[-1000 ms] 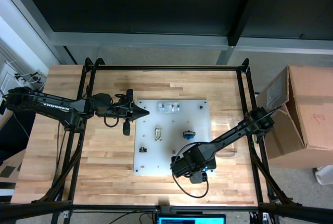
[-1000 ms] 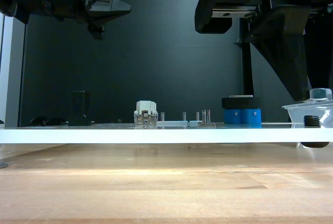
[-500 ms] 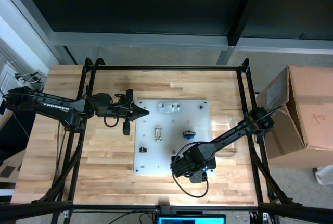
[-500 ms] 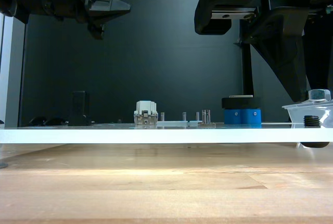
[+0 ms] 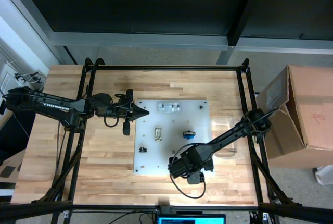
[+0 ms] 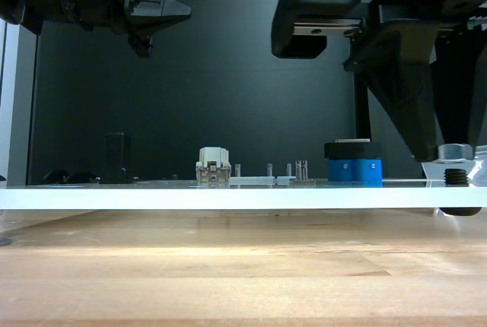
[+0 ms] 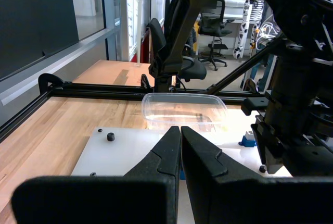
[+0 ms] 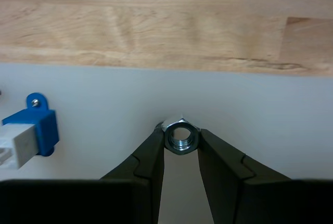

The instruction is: Pick the M12 nut and place it on its threads and fasten

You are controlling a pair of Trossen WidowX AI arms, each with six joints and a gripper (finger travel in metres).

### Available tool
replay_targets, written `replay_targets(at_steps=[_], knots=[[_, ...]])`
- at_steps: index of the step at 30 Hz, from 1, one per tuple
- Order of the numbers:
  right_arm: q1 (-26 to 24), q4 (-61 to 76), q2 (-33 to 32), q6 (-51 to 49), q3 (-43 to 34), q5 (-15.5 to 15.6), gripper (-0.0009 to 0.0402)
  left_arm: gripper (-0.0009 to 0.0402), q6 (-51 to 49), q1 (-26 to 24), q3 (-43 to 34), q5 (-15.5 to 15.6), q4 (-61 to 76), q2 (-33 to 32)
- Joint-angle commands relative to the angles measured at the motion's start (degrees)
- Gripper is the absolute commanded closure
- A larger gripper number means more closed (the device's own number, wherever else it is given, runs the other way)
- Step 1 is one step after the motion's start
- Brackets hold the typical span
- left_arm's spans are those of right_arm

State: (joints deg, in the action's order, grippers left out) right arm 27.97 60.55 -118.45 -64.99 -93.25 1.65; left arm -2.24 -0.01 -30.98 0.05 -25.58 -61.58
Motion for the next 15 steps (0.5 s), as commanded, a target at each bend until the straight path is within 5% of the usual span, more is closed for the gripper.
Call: replay_targets(at_steps=[1,15], knots=[[0.02,-0.92,-0.35,0.02,0.24,-0.04,0.0368,0.0393,0.00,0.00,-0.02,-0.02,0.02,-0.02],[-0.17,-1.18,-1.07,0.72,0.46,-0.09,0.0371,0.0393,0.00,0.02,-0.02,-0.02,-0.02,-0.02]])
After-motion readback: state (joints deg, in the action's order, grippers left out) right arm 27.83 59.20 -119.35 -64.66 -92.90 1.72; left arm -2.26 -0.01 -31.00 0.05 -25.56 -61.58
